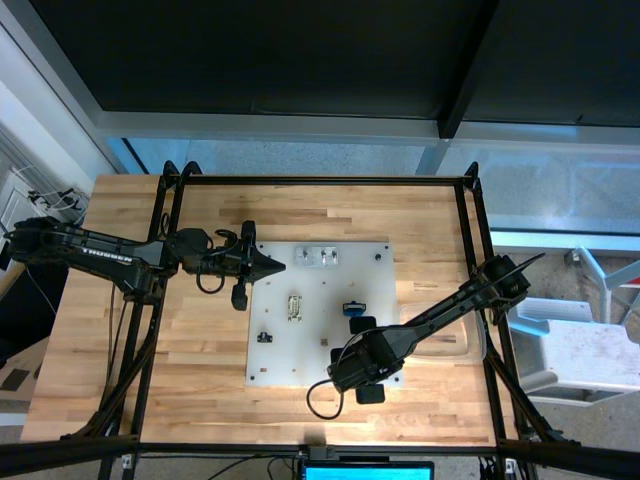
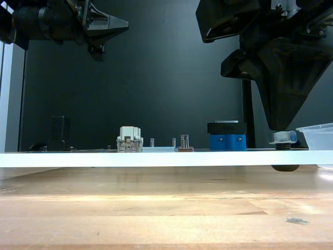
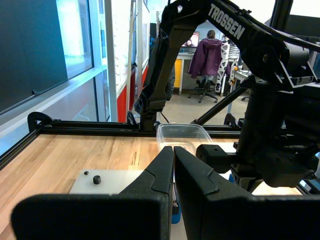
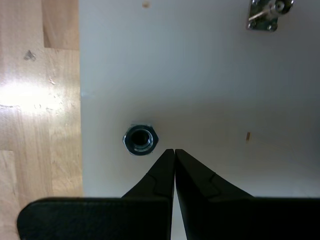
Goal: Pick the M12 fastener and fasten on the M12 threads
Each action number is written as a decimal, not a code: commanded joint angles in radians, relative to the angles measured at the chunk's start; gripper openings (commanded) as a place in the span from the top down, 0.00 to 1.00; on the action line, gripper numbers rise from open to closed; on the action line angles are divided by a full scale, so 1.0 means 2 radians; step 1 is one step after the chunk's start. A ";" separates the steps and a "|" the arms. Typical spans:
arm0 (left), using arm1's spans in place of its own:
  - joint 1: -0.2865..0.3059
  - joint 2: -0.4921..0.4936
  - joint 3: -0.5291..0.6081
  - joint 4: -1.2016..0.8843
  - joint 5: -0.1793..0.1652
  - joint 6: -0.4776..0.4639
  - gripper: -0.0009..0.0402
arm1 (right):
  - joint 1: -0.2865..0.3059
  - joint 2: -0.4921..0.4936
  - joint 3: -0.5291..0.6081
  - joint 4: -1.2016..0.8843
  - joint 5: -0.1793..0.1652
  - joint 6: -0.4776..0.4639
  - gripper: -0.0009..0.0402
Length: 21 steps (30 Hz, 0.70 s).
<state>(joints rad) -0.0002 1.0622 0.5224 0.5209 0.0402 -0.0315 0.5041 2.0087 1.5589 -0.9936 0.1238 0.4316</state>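
Nut (image 4: 140, 139) just beside right claw (image 4: 174, 151); left claw (image 2: 126, 23) aloft

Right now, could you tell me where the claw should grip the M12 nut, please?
By two opposite flats of its hexagon, coming straight down from above: the M12 nut lies flat, hole up, apparently on its stud. The right claw is shut beside it; the left claw hangs above the far left of the board.
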 commanded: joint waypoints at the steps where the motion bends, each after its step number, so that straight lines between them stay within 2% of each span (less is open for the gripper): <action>1: 0.000 0.000 0.000 0.000 0.000 0.000 0.98 | 0.000 0.000 -0.008 0.014 -0.002 0.003 0.98; 5: 0.000 0.000 0.000 0.000 0.000 0.000 0.98 | 0.001 0.000 -0.011 0.018 -0.007 0.003 0.98; 7: 0.000 0.000 0.000 0.000 0.000 0.000 0.98 | 0.001 -0.002 -0.010 0.017 -0.016 0.003 0.98; 8: 0.000 0.000 0.000 0.000 0.000 0.000 0.98 | 0.001 -0.002 -0.009 0.015 -0.034 0.002 0.98; 9: 0.000 0.000 0.000 0.000 0.000 0.000 0.98 | 0.001 -0.002 -0.008 0.014 -0.061 -0.003 0.98; 11: 0.000 0.000 0.000 0.000 0.000 0.000 0.98 | 0.001 -0.006 -0.006 0.015 -0.132 -0.024 0.98; 12: 0.000 0.000 0.000 0.000 0.000 0.000 0.98 | 0.001 -0.006 -0.005 0.014 -0.158 -0.028 0.98; 13: 0.000 0.000 0.000 0.000 0.000 0.000 0.98 | 0.001 -0.006 -0.004 0.013 -0.169 -0.029 0.98; 18: 0.000 0.000 0.000 0.000 0.000 0.000 0.98 | 0.001 -0.009 -0.003 0.005 -0.159 -0.036 0.98; 21: 0.000 0.000 0.000 0.000 0.000 0.000 0.98 | 0.001 -0.010 -0.003 0.000 -0.118 -0.030 0.98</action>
<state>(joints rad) -0.0002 1.0622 0.5228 0.5209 0.0399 -0.0315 0.5041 1.9915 1.5520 -0.9867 -0.1486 0.3653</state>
